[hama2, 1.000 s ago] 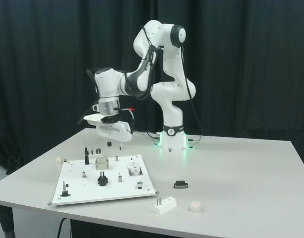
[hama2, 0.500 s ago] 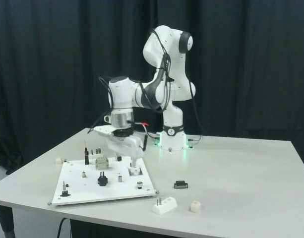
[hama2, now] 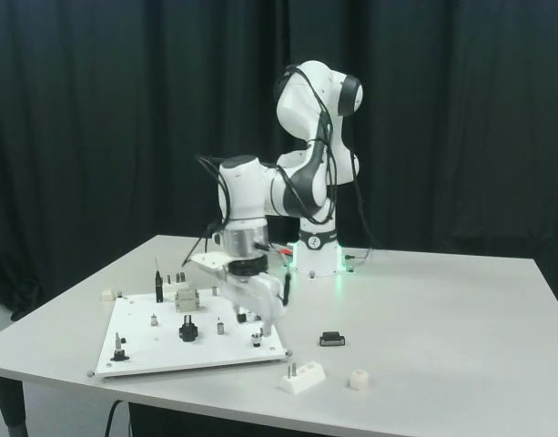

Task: Pick round peg 1.

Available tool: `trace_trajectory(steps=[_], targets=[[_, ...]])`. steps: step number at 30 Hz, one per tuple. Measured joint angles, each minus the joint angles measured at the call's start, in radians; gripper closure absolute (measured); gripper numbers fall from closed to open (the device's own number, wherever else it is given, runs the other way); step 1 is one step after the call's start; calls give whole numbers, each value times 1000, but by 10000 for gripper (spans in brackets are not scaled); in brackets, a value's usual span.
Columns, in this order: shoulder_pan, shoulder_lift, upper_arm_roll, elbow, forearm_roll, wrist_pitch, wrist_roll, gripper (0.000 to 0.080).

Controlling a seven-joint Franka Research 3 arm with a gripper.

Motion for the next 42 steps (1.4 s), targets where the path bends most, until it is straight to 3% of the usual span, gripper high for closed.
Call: trace_trajectory(steps=[9, 16, 29, 42], targets=[[1, 97, 28, 126, 0, -63, 0, 3], [0, 152, 46, 179, 0, -110, 0, 3], [0, 201, 90, 190, 0, -116, 0, 3], [-2, 229, 93, 190, -2, -99, 4, 3]])
